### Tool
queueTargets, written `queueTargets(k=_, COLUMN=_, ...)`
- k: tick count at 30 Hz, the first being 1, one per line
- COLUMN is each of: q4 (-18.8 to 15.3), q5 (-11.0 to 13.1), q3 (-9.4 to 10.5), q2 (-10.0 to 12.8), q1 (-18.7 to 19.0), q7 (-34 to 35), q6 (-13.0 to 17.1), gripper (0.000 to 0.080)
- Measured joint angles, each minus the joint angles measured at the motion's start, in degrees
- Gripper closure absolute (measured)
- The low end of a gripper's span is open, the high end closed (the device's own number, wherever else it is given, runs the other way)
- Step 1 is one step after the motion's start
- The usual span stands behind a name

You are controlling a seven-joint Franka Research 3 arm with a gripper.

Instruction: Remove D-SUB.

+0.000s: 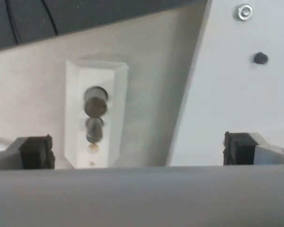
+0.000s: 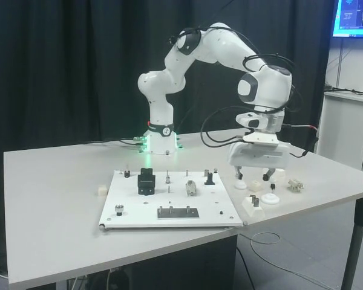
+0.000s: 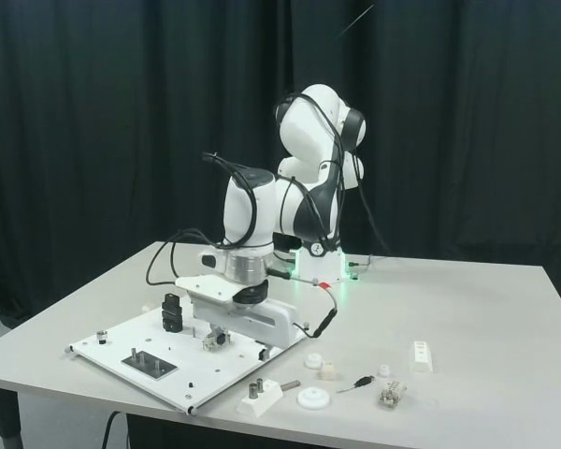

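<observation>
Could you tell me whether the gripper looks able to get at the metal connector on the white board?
Probably yes: the gripper hangs just off the board, fingers open, and nothing stands over the connector, though a black part sits near it.

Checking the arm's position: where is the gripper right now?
In the first room view, the gripper hangs just off the white board's far right corner, above the small white parts on the grey table.

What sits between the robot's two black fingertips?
In the wrist view, a small white block holding two dark pegs sits on the grey table, beside the white board, below the open gripper.
</observation>
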Motion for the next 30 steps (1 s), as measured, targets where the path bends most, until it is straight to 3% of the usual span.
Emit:
queueTargets(k=7, q4=-0.3, q5=-3.3, q3=0.52, q2=-1.0, q1=-0.5, q7=-2.1, q6=-4.2, gripper=0.0003)
queueTargets(k=14, q4=-2.1, q5=-8.1, q3=3.00, q2=-2.8, q1=-2.3, q7=-4.0, q6=-7.0, gripper=0.0003)
queueTargets(k=23, q4=-9.3, q5=-13.3, q3=8.75, q2=-7.5, q1=-7.3, q7=-5.2, q6=-6.5, gripper=0.0003)
queueTargets(k=30, q4=-15.4, q5=-13.9, q3=10.90, q2=-11.1, q1=-9.6, q7=-7.2, q6=-3.0, gripper=0.0003)
